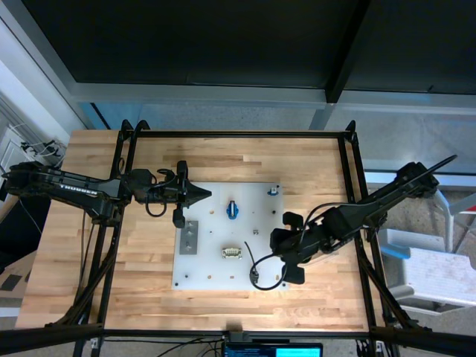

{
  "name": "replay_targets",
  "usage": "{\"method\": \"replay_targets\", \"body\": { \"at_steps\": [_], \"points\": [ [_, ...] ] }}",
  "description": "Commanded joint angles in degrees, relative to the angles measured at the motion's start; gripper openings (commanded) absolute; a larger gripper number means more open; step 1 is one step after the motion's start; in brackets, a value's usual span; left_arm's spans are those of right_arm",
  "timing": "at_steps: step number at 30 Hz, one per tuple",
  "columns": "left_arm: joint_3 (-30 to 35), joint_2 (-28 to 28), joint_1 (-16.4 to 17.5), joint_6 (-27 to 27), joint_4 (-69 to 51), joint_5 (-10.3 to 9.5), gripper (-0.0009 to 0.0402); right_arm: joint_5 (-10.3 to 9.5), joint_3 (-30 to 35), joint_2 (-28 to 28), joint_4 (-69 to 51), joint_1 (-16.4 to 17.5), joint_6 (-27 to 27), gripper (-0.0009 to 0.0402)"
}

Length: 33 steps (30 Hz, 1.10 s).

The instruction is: Remove the USB connector from the USB hub and place in the container

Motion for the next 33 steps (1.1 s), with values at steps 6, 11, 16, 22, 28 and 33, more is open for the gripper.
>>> {"method": "replay_targets", "body": {
  "at_steps": [6,11,16,22,28,33],
  "points": [
    [0.00,0.02,0.00,0.02,0.02,0.02,0.0001,-0.50,1.81,3.74,0.46,1.88,0.04,0.0055],
    [0.00,0.02,0.00,0.02,0.02,0.02,0.0001,-0.57,2.84,5.97,1.79,2.40,0.04,0.0065],
    [0.00,0.00,0.02,0.02,0.02,0.02,0.0001,-0.57,3.54,7.93,3.48,2.78,0.26,0.0111],
    [0.00,0.02,0.00,0.00,0.02,0.02,0.0001,-0.09,3.72,10.34,5.97,2.91,1.38,0.0159],
    [0.00,0.02,0.02,0.02,0.02,0.02,0.0001,0.04,3.72,12.17,7.82,3.04,1.60,0.0166],
    [0.00,0.02,0.00,0.02,0.02,0.02,0.0001,0.04,3.72,13.99,8.90,3.30,1.66,0.0158]
  ]
}}
